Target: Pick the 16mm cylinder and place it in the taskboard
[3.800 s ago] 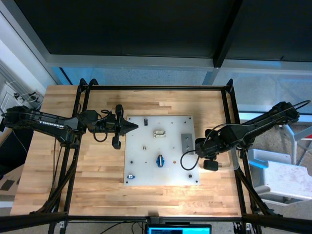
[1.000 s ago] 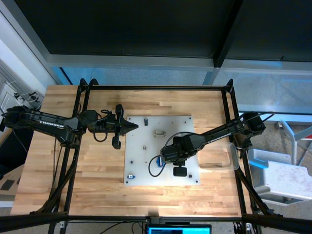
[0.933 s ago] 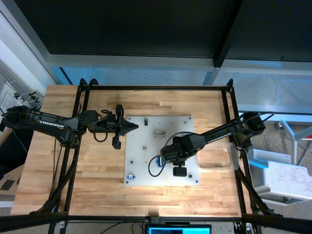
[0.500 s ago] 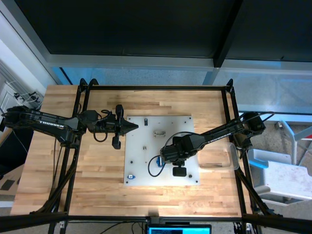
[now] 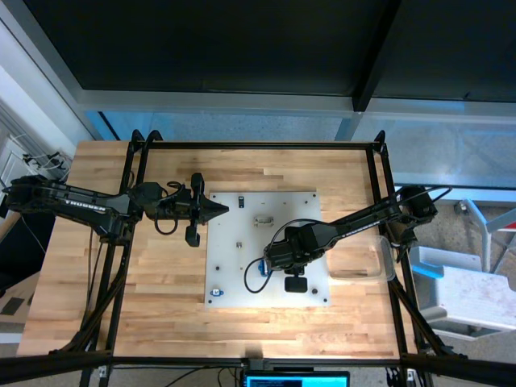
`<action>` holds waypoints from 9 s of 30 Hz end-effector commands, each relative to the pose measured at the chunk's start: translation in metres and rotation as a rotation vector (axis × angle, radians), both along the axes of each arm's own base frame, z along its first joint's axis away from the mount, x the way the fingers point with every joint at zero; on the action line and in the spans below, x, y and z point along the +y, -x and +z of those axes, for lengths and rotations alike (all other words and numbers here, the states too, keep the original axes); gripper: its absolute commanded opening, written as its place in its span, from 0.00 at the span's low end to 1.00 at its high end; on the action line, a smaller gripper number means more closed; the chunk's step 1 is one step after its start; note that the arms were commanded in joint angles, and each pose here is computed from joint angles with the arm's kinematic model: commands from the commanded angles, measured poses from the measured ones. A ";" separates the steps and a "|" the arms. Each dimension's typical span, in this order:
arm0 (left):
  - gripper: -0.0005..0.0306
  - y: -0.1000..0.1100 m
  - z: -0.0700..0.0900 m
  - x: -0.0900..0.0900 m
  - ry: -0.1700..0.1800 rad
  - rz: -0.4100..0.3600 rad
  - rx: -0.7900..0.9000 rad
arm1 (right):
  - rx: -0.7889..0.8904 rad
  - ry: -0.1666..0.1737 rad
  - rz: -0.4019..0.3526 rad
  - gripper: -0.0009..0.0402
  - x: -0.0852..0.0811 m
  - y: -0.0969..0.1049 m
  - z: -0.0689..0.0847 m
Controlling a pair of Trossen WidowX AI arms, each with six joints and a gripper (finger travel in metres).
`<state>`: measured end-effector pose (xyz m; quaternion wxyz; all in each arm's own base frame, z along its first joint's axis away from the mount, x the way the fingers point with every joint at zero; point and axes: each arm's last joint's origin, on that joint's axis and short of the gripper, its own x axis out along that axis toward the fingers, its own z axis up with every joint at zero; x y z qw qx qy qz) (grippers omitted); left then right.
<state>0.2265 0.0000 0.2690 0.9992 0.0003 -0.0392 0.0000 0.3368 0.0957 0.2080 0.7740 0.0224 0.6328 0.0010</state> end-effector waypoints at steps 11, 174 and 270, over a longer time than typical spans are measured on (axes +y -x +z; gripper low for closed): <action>0.02 0.000 0.000 0.000 0.000 0.000 0.000 | 0.037 0.009 0.002 0.05 0.000 0.003 -0.002; 0.02 0.000 0.000 0.000 0.000 0.000 0.000 | -0.075 -0.013 0.013 0.42 -0.004 0.030 0.049; 0.02 0.000 0.000 0.000 0.000 0.000 0.000 | -0.078 -0.015 0.013 0.42 -0.004 0.029 0.050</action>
